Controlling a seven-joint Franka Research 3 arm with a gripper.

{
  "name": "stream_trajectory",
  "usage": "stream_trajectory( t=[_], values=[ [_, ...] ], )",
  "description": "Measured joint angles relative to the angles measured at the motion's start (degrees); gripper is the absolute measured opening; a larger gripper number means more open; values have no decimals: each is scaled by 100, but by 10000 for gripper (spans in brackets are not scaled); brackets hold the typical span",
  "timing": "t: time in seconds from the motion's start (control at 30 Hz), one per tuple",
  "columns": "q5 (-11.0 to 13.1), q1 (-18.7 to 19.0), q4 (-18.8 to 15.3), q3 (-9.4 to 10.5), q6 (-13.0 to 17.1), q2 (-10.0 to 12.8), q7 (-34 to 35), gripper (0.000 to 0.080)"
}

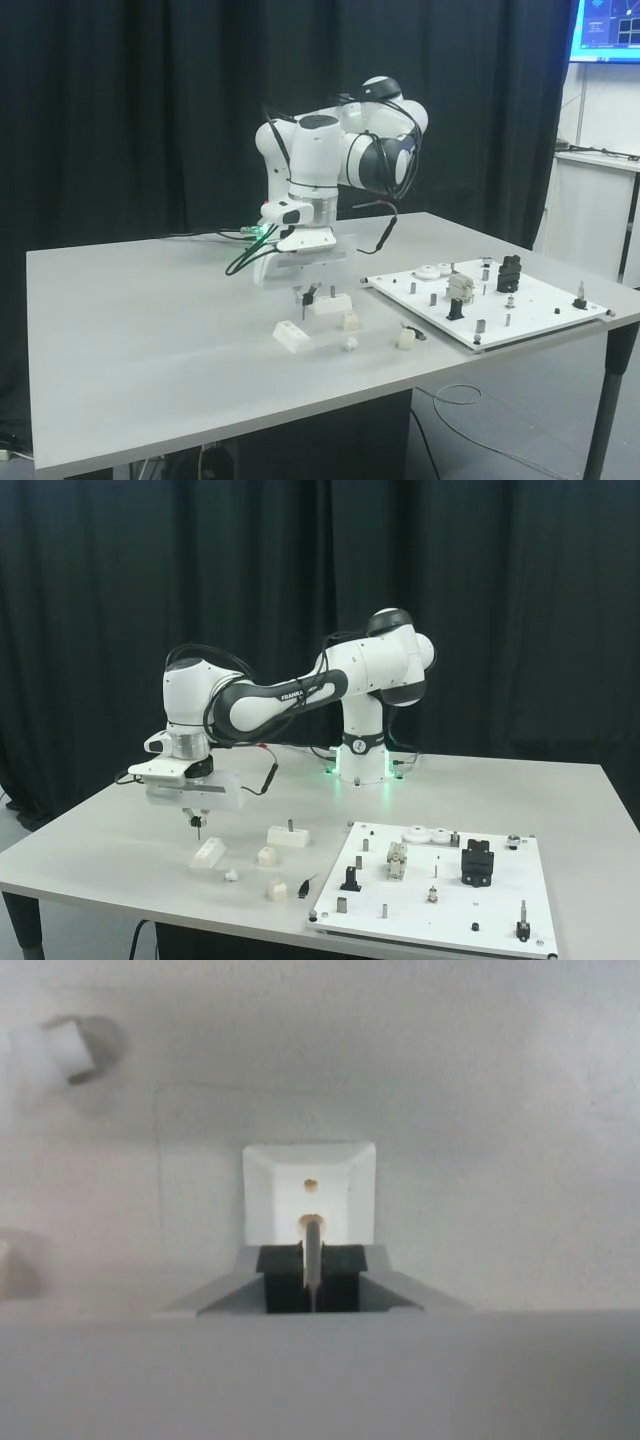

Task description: Insert round peg 1.

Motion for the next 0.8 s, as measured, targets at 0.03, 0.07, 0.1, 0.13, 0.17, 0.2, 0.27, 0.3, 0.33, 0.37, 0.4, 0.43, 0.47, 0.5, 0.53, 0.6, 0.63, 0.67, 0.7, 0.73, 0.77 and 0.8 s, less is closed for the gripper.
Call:
stream_trajectory(
  t=[0.03, 0.07, 0.1, 0.13, 0.17, 0.2, 0.27, 0.3, 0.33, 0.37, 0.4, 0.43, 0.47, 0.5, 0.53, 0.6, 0.63, 0.67, 0.7, 0.73, 0.77, 0.8],
  values=[
    [0, 0, 0, 0, -1, -7, 0, 31],
    [0, 0, 0, -1, -2, -12, 0, 31],
    [2, 0, 1, -3, -4, -16, 0, 31],
    [5, 0, 2, -5, -7, -17, 0, 31],
    [10, 0, 4, -8, -11, -17, 0, 31],
    [16, 0, 6, -12, -16, -17, 0, 31],
    [26, 0, 11, -22, -30, -17, 0, 31],
    [27, 0, 14, -27, -38, -17, 0, 31],
    [27, 0, 18, -33, -47, -17, 0, 31],
    [28, 0, 22, -38, -54, -17, 0, 31],
    [28, 0, 25, -43, -59, -17, 0, 31],
    [28, 0, 29, -47, -63, -17, 0, 31],
    [28, 0, 34, -50, -65, -17, 0, 31],
    [28, 0, 38, -53, -66, -17, 0, 31],
    [28, 0, 43, -54, -67, -17, 0, 31],
    [29, 0, 52, -56, -68, -17, 0, 31],
    [29, 0, 55, -57, -68, -17, 0, 31],
    [29, 0, 58, -57, -68, -17, 0, 31],
    [29, 0, 61, -58, -68, -17, 0, 31],
    [29, 0, 64, -58, -68, -17, 0, 31],
    [30, 0, 66, -58, -68, -17, 0, 31],
    [30, 0, 68, -59, -68, -17, 0, 31]
  ],
)
